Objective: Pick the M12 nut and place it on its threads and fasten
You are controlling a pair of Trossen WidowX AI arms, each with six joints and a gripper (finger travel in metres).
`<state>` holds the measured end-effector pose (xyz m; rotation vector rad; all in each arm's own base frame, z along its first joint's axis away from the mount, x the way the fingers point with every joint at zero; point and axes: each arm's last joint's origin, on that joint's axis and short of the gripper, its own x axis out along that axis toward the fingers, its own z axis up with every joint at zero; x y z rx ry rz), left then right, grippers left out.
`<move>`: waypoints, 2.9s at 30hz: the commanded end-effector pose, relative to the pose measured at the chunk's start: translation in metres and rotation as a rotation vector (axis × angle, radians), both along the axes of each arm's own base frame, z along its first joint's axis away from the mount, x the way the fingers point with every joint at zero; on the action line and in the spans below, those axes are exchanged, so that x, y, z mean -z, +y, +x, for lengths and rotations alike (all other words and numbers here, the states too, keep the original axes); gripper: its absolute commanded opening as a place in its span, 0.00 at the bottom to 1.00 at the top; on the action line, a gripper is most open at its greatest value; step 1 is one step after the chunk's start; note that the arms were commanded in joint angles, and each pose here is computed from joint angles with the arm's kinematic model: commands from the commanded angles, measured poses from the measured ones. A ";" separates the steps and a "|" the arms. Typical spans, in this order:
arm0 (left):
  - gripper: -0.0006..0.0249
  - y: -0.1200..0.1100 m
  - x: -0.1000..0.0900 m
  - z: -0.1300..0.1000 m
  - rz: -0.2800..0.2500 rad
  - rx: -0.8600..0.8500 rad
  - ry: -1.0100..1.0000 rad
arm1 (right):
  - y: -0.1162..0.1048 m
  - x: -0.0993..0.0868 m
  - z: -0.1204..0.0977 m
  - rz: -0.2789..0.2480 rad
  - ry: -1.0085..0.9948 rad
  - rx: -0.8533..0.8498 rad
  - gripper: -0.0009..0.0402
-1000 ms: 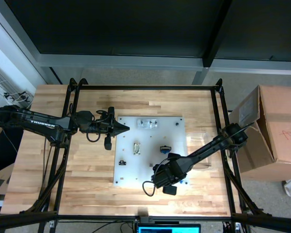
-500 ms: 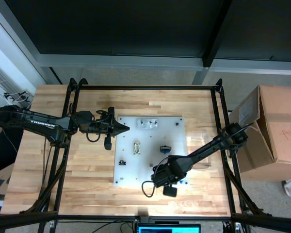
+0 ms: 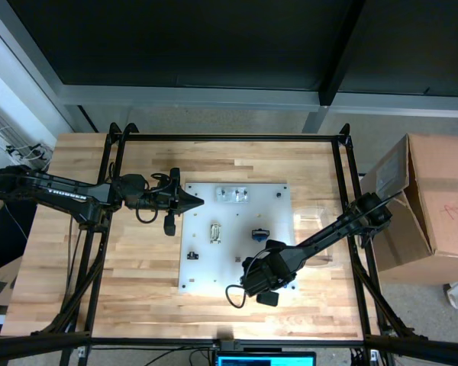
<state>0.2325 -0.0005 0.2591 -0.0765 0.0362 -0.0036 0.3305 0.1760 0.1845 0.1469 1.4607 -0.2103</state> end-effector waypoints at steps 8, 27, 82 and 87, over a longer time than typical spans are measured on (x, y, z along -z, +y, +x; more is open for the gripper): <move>0.02 0.000 0.000 0.000 0.000 0.000 -0.001 | 0.003 0.003 0.005 0.032 -0.036 -0.004 0.02; 0.02 0.000 0.000 0.000 0.000 0.000 -0.001 | 0.004 -0.003 -0.001 0.036 -0.010 0.021 0.02; 0.02 0.000 0.000 0.000 0.000 0.000 -0.001 | 0.010 0.003 -0.007 0.219 0.054 0.001 0.02; 0.02 0.000 0.000 0.000 0.000 0.000 -0.002 | 0.008 0.001 -0.009 0.200 0.065 0.003 0.02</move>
